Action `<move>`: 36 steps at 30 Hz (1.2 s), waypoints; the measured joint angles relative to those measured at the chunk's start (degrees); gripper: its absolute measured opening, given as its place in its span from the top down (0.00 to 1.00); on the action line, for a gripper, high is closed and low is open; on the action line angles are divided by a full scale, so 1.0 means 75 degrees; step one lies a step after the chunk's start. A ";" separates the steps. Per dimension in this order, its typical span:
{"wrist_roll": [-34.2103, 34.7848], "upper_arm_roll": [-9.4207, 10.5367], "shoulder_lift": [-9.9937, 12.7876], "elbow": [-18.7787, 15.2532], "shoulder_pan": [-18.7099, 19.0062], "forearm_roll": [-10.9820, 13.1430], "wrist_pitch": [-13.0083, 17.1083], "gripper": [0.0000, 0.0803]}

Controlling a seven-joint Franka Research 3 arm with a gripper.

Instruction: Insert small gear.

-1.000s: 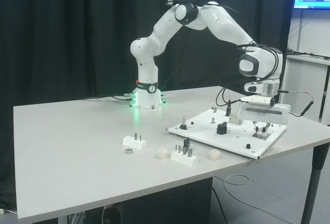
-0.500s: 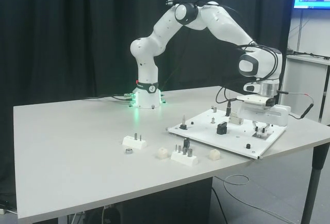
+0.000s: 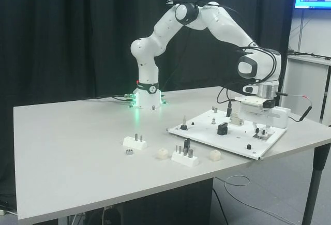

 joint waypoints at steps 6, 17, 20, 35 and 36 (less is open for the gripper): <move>-0.0176 0.0009 -0.0015 -0.0061 0.0004 0.0013 0.0095 0.76; -0.1306 0.0010 -0.0019 -0.0071 0.0006 0.0012 0.0106 0.76; -0.1603 0.0011 -0.0020 -0.0081 0.0006 0.0012 0.0122 0.76; -0.2381 0.0019 -0.0019 -0.0105 0.0010 0.0012 0.0177 0.76; -0.2345 0.0019 -0.0020 -0.0106 0.0010 0.0012 0.0181 0.76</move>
